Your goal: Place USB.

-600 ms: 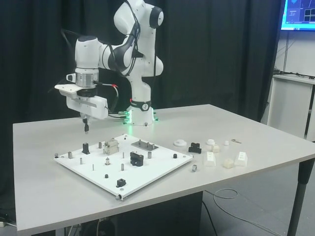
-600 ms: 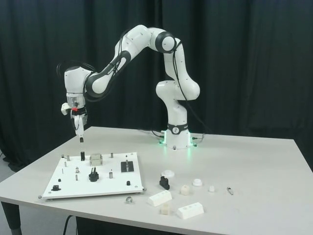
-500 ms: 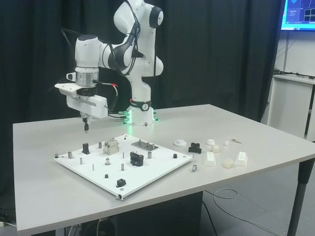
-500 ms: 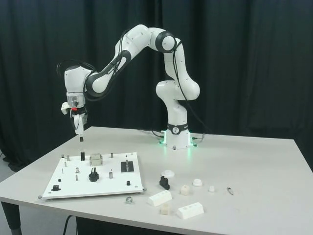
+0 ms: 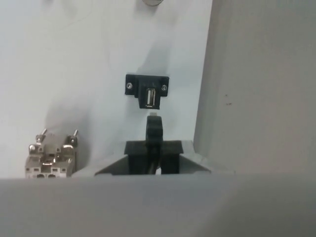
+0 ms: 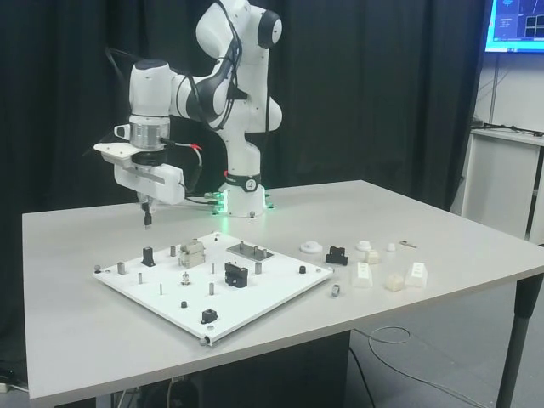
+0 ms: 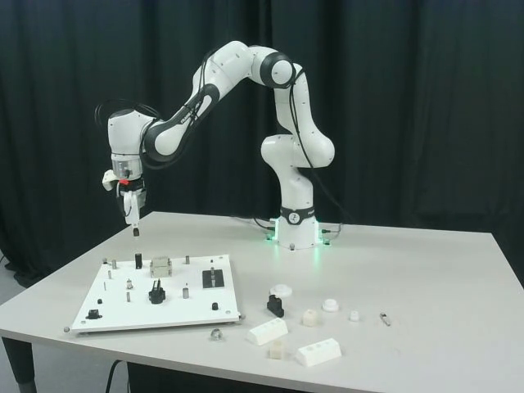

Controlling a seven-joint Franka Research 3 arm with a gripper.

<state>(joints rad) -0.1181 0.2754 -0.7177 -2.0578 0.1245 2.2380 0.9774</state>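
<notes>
**USB plug held high above its socket**

Black curtains back a grey table (image 6: pixel 425 246) where the arm holds its load over the far left corner of the white board (image 6: pixel 272 285). The USB plug (image 5: pixel 154 129) is clamped between the closed fingers of the gripper (image 6: pixel 148 219), well above the black USB socket (image 5: pixel 146 90) standing at that corner. From the wrist view, plug and socket look roughly lined up. A slight sideways offset or tilt during descent could jam the plug on the socket's rim, or shift it in the fingers. The grey switch block (image 6: pixel 193 252) just right of the socket might be clipped.
</notes>
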